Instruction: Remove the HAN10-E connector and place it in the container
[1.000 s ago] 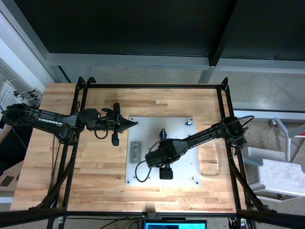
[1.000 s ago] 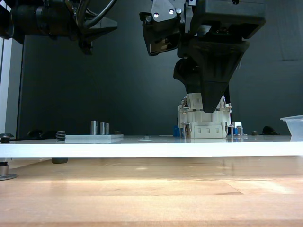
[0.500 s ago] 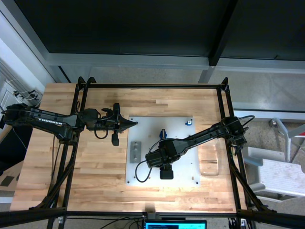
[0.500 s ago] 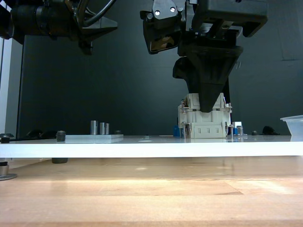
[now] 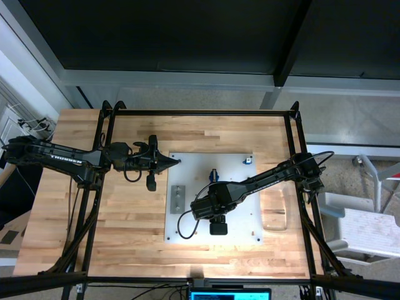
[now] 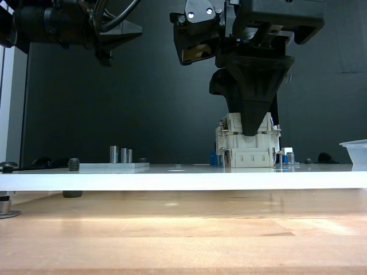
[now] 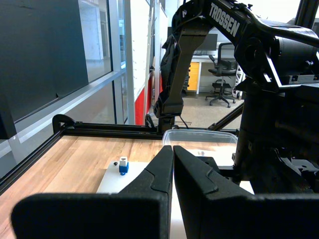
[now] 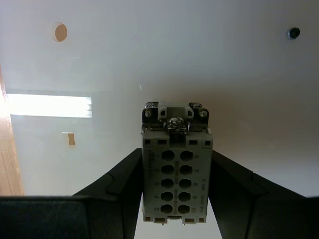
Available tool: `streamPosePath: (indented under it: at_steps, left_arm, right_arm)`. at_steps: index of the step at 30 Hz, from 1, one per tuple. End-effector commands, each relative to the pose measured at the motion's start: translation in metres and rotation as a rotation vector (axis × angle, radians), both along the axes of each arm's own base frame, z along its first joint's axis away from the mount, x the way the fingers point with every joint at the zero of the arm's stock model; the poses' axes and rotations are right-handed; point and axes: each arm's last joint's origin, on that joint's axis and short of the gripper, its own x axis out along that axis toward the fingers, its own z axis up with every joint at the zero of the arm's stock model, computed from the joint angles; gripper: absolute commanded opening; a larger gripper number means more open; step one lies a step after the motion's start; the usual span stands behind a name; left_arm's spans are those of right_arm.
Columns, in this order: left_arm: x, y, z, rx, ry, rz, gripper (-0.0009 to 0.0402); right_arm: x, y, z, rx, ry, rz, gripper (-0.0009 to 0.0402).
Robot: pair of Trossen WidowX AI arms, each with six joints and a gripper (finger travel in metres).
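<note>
1. The light wooden table (image 5: 125, 212) fills the lower half of the high view. On it, right of centre, lies a flat white square board (image 5: 240, 187).
2. Nearest on the board, at lower centre of the high view, the right gripper (image 5: 217, 225) points straight down and hides what is under it.
3. In the low view, right of centre, this gripper comes down on the HAN10-E connector (image 6: 248, 153), a small beige-grey multi-pin block with metal clips at its ends, standing upright on the white board.
4. In the right wrist view the black fingers (image 8: 124, 174) press against both long sides of the connector, so the jaws are narrowed onto it and grip it. Two columns of pin holes face the camera.
5. Left of the gripper in the high view lies a plain grey rectangular metal block (image 5: 179, 199) with two holes, flat on the board's left edge.
6. Just beyond the right arm's wrist stands a small blue knob-like part (image 5: 214, 175).
7. Right of the board, at middle right of the high view, the clear plastic rectangular container (image 5: 275, 215) shows as a faint outline on the wood, well apart from the connector.
8. Farther back, at upper left, the left gripper (image 5: 172, 162) hangs above the table just off the board's far left corner. Its fingers (image 7: 159, 172) are pressed together and hold nothing.
9. Near the board's far right corner sits a tiny blue-and-white piece (image 5: 248, 160).
</note>
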Motion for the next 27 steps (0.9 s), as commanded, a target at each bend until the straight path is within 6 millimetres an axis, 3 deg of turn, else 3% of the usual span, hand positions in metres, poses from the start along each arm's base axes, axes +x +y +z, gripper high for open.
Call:
streamPosePath:
  at_steps: [1, 18, 27]
  left_arm:
    - [0.0, 0.0, 0.0, 0.0, 0.0, 0.0, 0.0]
    - [0.0, 0.0, 0.0, 0.0, 0.0, 0.0, 0.0]
    - [0.0, 0.0, 0.0, 0.0, 0.0, 0.0, 0.0]
  right_arm:
    - [-0.001, 0.0, 0.003, 0.002, -0.006, -0.001, 0.0032]
    - [-0.011, -0.004, 0.026, 0.02, -0.044, -0.027, 0.0029]
    - [-0.02, -0.002, 0.026, 0.024, -0.045, -0.033, 0.0029]
